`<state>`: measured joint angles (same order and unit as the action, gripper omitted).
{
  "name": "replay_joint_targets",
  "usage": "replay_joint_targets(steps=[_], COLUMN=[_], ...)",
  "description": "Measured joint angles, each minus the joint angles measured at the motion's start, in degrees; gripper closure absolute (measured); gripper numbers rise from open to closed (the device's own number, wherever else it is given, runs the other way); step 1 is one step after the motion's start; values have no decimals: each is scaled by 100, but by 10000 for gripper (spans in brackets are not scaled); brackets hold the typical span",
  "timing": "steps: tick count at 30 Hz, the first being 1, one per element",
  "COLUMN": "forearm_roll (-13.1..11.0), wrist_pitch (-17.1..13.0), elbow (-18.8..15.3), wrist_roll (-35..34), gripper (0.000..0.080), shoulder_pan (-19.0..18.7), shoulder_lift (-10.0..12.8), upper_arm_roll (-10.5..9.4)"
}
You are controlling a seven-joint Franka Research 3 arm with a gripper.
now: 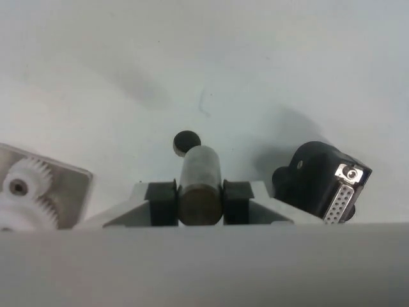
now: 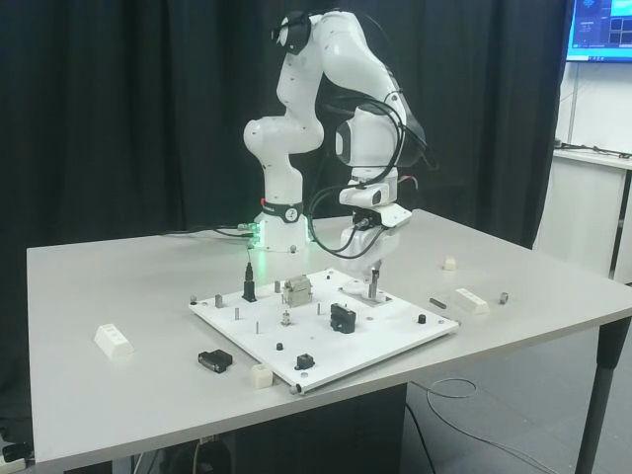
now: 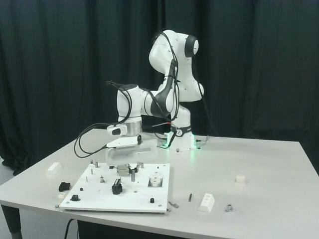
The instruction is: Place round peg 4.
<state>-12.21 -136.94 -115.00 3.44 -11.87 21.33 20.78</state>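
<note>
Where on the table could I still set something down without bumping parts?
Most open: the grey table between the white assembly board and the arm's base. The strip past the small white rectangular block holds scattered small parts. The board is crowded around the black connector and white gears.

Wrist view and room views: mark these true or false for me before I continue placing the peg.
1. The claw is shut on the grey metal round peg. True.
2. The black connector with the pin face lies off the white board. False: it lies on the board, beside the claw.
3. The white gears are in the wrist view. True.
4. The peg lies flat on the grey table. False: it is held over the board.
</note>
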Motion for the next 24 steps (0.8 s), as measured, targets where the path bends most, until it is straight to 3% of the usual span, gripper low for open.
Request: replay_joint_targets(steps=[15,24], forearm_roll=[-5,-256], wrist_pitch=[1,191], elbow=[3,-1], wrist_roll=[-29,-372], gripper=[653,653], shoulder_pan=[-36,-222], shoulder_lift=[-24,-125], upper_arm_roll=[-3,-82])
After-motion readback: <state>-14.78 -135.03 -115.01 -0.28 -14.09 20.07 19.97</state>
